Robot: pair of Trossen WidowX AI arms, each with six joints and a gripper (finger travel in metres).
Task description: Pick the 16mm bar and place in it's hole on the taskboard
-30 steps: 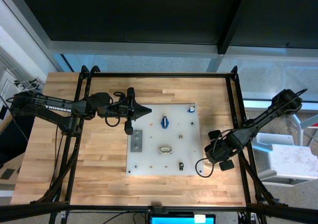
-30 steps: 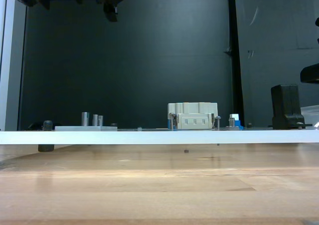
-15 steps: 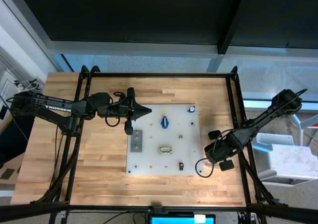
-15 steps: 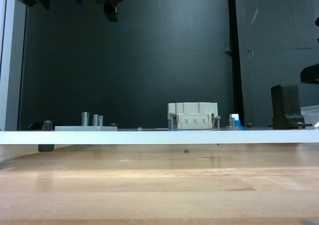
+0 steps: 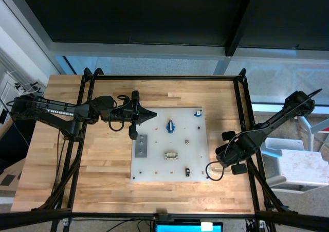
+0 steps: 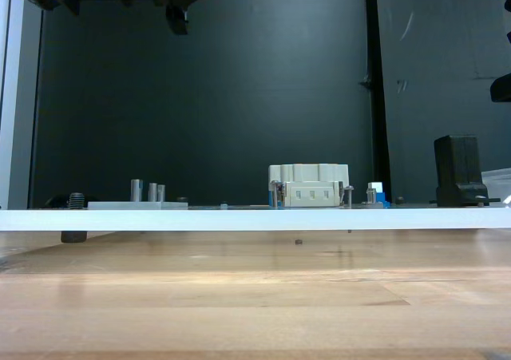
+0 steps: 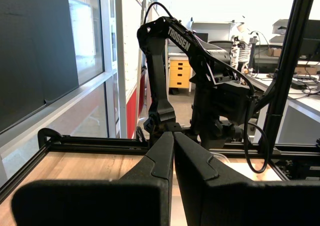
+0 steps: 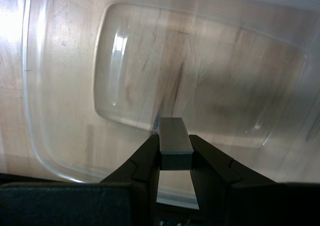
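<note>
The 16mm bar [image 8: 175, 143], a short grey metal piece, is held between the fingers of my right gripper [image 8: 175, 152], which is shut on it. It hangs above a clear plastic tray [image 8: 60, 136] on the wooden table, clear of the board. In the high view my right gripper [image 5: 222, 161] is just off the right edge of the white taskboard [image 5: 154, 166]. My left gripper [image 5: 153, 114] hovers over the board's far left corner, its jaws shut on nothing [image 7: 173, 147].
A grey metal block [image 5: 141, 145] on the board's left carries several short upright bars [image 6: 136, 191]. A cream connector [image 6: 309, 186], a blue part [image 5: 170, 125] and a black block [image 6: 458, 172] also stand on the board. The black frame rails [image 5: 244, 113] border the table.
My right gripper has moved up and a little to the right, away from the board, with the bar in it. The left arm has not moved.
</note>
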